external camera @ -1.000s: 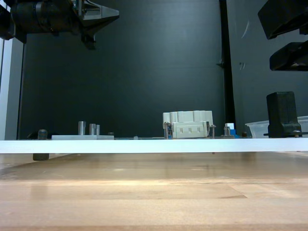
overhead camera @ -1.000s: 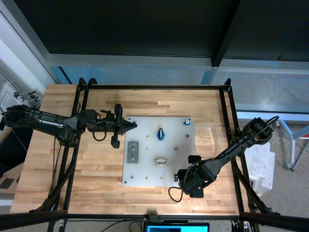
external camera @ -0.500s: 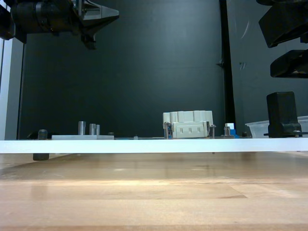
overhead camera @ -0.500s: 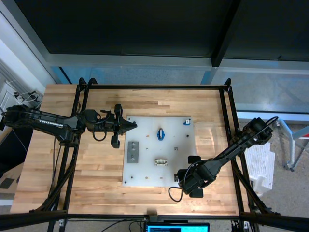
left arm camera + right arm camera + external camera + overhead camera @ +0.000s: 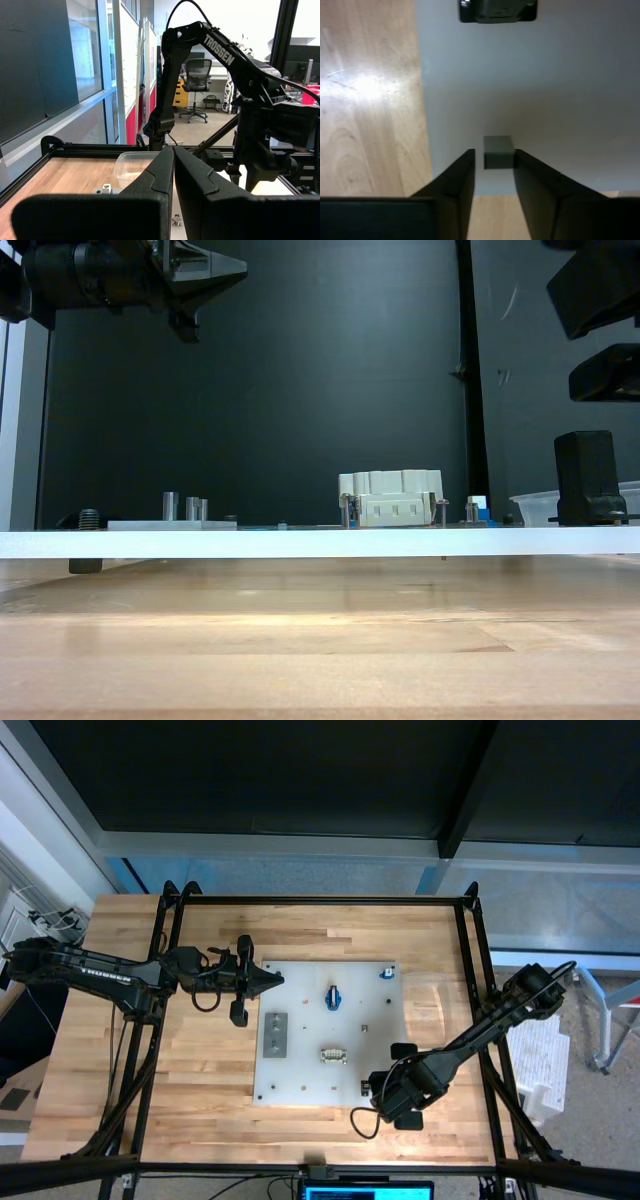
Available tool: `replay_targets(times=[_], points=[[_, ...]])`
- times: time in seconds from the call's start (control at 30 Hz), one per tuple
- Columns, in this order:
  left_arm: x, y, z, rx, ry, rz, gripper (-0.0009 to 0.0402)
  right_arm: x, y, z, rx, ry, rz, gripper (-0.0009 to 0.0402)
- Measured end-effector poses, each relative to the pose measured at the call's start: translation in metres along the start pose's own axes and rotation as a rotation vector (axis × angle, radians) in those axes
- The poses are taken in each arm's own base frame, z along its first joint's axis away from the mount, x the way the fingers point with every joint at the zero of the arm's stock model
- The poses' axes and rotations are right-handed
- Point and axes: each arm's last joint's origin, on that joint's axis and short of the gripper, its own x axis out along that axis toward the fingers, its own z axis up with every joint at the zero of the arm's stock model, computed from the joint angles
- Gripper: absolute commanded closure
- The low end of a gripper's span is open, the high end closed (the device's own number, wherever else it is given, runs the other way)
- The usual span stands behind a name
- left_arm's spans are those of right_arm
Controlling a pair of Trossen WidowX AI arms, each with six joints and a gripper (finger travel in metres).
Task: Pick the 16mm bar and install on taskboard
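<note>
Right end effector [image 5: 494,156] is held low over the near right corner of the large white square taskboard [image 5: 555,90] and is pointed down at it. Its two black fingers [image 5: 462,175] are spread a little way, and nothing is clamped between them. The small, short, silvery-grey metal 16mm bar [image 5: 498,150] is seen between the fingertips, resting on the white plate just inside its near edge. One finger is just beside the bar and the other a slight gap away; contact cannot be confirmed. In the high view the bar is hidden beneath the arm. A small black part [image 5: 497,11] stands farther in on the plate, apart from the bar.

Left end effector [image 5: 173,165] is held high above the far left corner of the taskboard. Its fingers are pressed together and nothing is held. The board lies on a light wooden counter [image 5: 200,1100].

The bar is judged to be rigid, light and smooth, so a slip or a roll is to be expected from an off-centre pinch. It is best taken squarely across its middle, on opposite sides.
</note>
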Motion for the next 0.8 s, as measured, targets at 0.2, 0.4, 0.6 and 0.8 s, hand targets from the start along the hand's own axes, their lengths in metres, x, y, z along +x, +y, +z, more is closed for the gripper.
replay_targets(times=[0.2, 0.4, 0.6, 0.8], points=[[0.000, 0.000, 0.000, 0.000, 0.000, 0.000, 0.0393, -0.004, 0.000, 0.001, 0.001, -0.013, 0.004, 0.0165], [0.000, 0.000, 0.000, 0.000, 0.000, 0.000, 0.0393, -0.009, -0.001, 0.000, 0.000, -0.030, 0.012, 0.0126], [0.000, 0.000, 0.000, 0.000, 0.000, 0.000, 0.0393, -0.019, -0.003, -0.002, 0.003, -0.052, 0.029, 0.0123], [0.000, 0.000, 0.000, 0.000, 0.000, 0.000, 0.0393, -0.024, -0.004, -0.003, 0.002, -0.055, 0.031, 0.0123]])
